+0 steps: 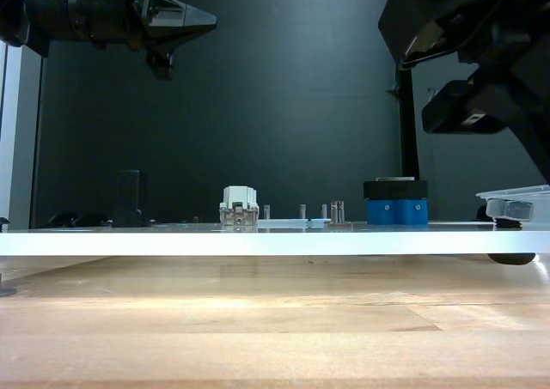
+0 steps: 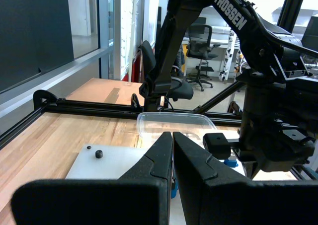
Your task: Pick the M12 nut and place it on its threads and fasten
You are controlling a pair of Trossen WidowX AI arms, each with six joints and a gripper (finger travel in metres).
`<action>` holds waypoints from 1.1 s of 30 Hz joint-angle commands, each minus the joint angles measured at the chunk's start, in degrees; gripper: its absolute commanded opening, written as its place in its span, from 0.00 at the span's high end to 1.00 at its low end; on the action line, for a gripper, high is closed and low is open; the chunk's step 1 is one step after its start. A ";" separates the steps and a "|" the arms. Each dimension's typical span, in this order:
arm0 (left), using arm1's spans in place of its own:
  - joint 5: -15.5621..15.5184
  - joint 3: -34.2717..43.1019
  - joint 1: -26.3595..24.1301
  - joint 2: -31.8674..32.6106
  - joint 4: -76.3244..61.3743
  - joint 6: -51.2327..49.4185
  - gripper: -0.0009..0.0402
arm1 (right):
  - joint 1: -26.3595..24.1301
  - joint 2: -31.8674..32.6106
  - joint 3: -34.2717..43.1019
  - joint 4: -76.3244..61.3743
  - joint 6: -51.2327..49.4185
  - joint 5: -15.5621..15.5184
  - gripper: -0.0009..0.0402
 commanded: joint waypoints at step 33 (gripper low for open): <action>0.02 0.00 0.00 0.00 0.02 0.00 0.98 | -0.42 -0.02 1.51 -1.38 2.47 9.53 0.98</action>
